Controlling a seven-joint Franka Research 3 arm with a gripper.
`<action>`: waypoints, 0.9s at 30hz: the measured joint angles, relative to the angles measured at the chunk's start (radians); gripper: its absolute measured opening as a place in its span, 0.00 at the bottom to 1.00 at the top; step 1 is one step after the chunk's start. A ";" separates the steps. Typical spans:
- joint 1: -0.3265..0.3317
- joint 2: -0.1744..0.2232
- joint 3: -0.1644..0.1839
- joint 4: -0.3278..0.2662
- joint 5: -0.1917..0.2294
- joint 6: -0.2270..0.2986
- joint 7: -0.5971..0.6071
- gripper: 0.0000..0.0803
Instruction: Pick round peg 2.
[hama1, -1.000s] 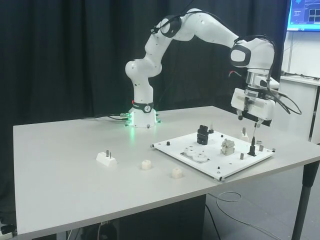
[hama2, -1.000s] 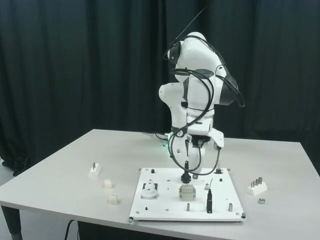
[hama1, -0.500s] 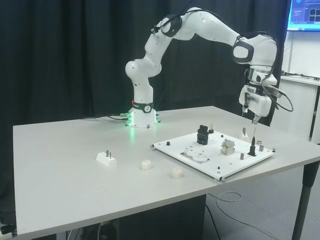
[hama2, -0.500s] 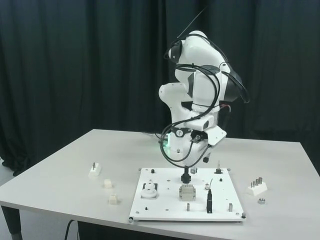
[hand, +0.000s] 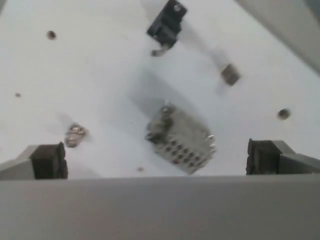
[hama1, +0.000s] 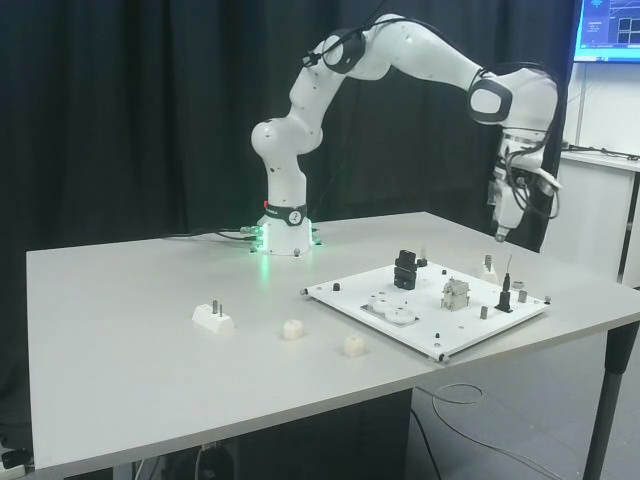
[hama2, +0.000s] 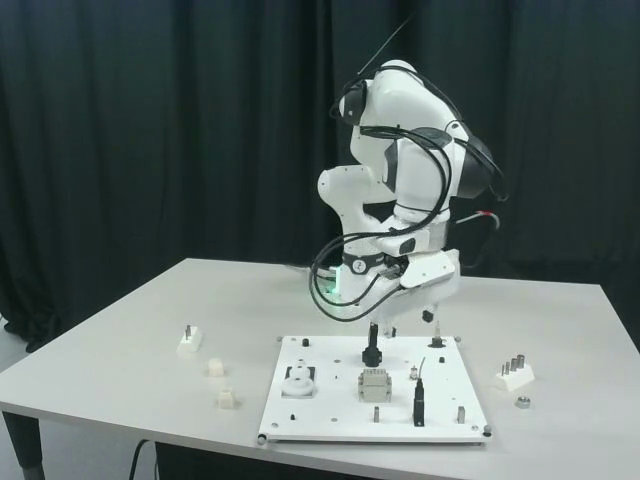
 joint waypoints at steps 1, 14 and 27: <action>0.004 -0.001 0.000 0.000 0.002 -0.009 0.022 1.00; 0.051 -0.030 0.020 -0.031 0.050 -0.088 0.430 1.00; 0.077 -0.071 0.082 -0.117 0.061 -0.035 0.862 1.00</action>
